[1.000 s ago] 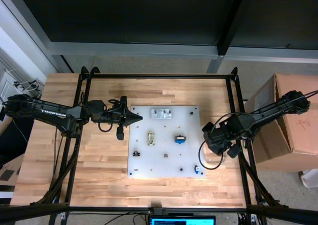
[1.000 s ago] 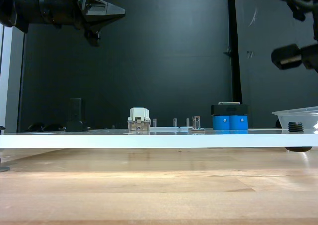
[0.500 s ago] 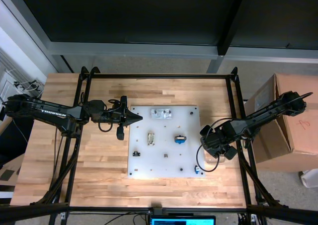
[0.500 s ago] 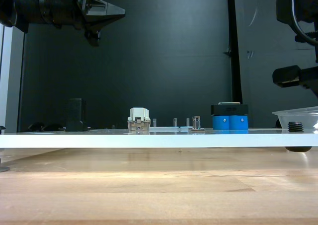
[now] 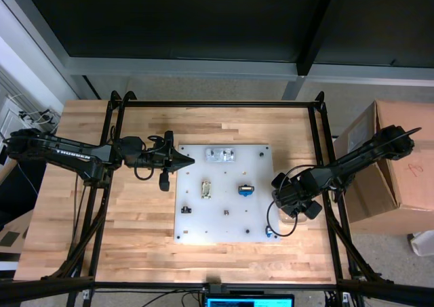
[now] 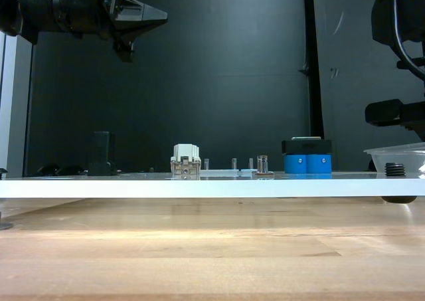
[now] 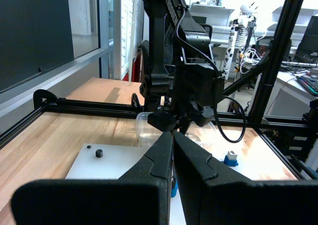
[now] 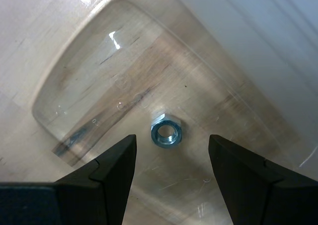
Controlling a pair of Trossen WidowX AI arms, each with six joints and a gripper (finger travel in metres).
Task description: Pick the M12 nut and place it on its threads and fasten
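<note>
m12 nut (image 8: 166, 133) free in clear tray (image 8: 74, 71) | right tool (image 8: 171, 144) wide above | left tool (image 7: 173, 135) narrow, board's (image 5: 224, 219) left edge | stud (image 6: 395, 170) bare

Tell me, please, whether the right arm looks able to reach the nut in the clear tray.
Probably yes: the right gripper hangs open directly above the clear tray, where the nut lies free and flat with nothing over it. The left gripper, shut, hovers at the board's left edge.

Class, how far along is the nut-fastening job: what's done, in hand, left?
Done: the right gripper, open, hangs over the clear tray. In hand: nothing; the nut lies free in that tray. Left: grasping it, seating it on the bare stud, fastening. The left gripper, shut, hovers over the board's left edge.
</note>
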